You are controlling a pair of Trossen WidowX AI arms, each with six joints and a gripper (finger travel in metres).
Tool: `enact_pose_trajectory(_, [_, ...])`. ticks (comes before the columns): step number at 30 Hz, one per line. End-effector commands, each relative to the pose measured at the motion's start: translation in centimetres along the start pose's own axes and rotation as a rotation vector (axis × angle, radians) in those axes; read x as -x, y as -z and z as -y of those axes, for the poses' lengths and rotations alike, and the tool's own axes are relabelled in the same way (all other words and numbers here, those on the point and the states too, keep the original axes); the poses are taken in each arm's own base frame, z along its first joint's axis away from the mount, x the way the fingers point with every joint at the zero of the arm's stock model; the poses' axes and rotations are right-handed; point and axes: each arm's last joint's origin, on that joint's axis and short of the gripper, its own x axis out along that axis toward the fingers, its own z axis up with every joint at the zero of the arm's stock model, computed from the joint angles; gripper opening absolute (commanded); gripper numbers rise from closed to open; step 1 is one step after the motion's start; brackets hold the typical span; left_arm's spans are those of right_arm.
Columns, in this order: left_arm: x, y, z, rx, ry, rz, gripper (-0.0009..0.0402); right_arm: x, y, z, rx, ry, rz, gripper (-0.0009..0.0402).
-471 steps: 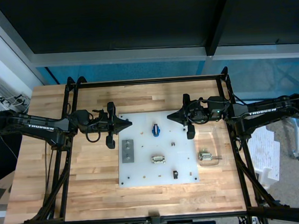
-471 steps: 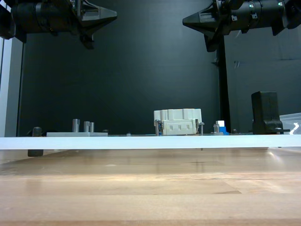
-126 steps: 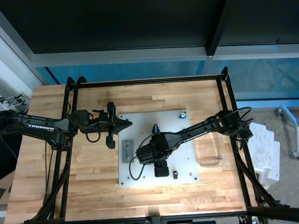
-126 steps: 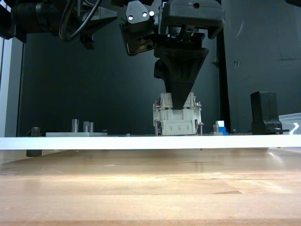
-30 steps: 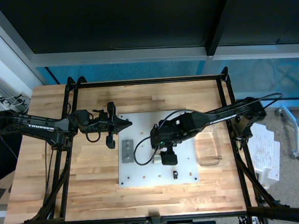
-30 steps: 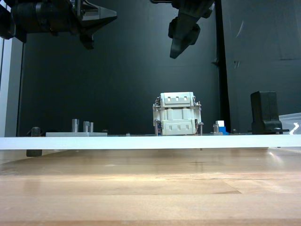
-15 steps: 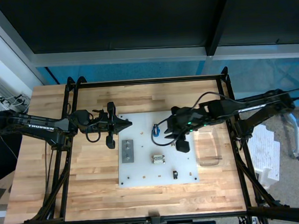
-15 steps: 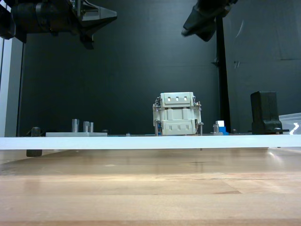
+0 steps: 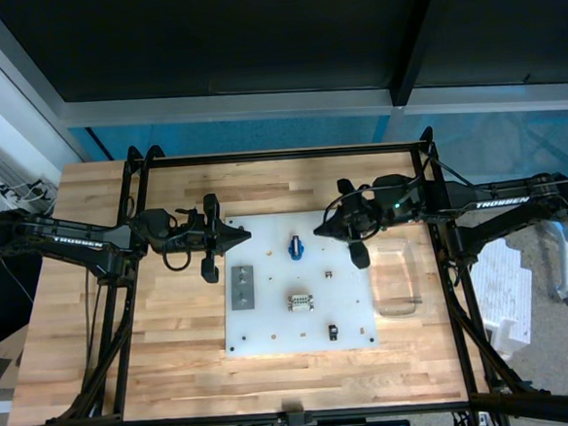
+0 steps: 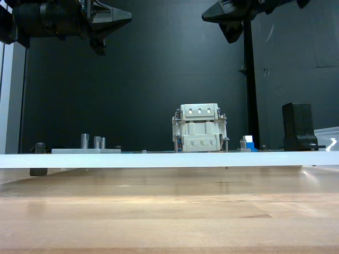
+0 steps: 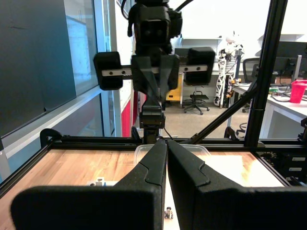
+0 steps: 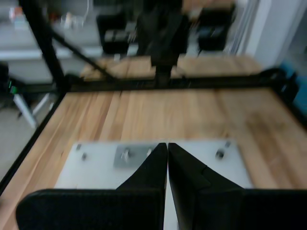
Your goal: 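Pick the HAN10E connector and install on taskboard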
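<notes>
Sitting on the large flat white square taskboard [image 9: 272, 323], slightly on the near side of its middle, the small beige-grey rectangular HAN10E connector [image 9: 299, 303] is touched by neither arm; in the low view the connector [image 10: 198, 111] stands upright on a matching beige housing [image 10: 199, 142] mounted on the taskboard [image 10: 159, 160], the two touching and stacked squarely, with silvery screws at their ends. Left of the connector on the taskboard lies a plain grey metal block with two holes [image 9: 242, 285]; beyond the connector, toward the taskboard's far edge, stands a small blue knob-like piece [image 9: 295, 245]; near the taskboard's near edge, right of the connector, sits a small black part [image 9: 334, 330]. Just beside the taskboard's right edge, a clear plastic rectangular tray [image 9: 398, 313] rests on the pale wooden bench [image 9: 168, 362].

The black left gripper [image 9: 244, 234] hangs high over the far left part of the taskboard, pointing inward; its jaws are pressed together with only a thin seam between them and hold nothing, as the left wrist view shows [image 11: 166, 142]. The black right gripper [image 9: 317, 228] hangs equally high over the far part of the taskboard, just right of the blue piece and well apart from the connector; its jaws likewise meet tip to tip and are empty [image 12: 167, 143]. In the low view both grippers point toward each other well above the connector, the left gripper [image 10: 129, 19] on one side and the right gripper [image 10: 204, 19] on the other.
</notes>
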Motion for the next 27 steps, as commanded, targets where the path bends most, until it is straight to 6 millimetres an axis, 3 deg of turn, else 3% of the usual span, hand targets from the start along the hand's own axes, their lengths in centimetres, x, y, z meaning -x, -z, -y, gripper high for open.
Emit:
enact_pose_trajectory(1, [0.0, 0.0, 0.0, 0.0, 0.0, 0.0, 0.0001, 0.0, 0.6, 0.4, -0.001, 0.011, 0.104, 0.0])
enact_pose_trajectory(14, [0.0, 0.0, 0.0, 0.0, 0.0, 0.0, 0.0001, -0.2, 3.3, 0.9, -0.031, 0.029, 0.32, 0.0])
enact_pose_trajectory(27, [0.0, 0.0, 0.0, 0.0, 0.0, 0.0, 0.0001, -0.2, 4.7, 0.9, -0.072, 0.022, 0.326, 0.0])
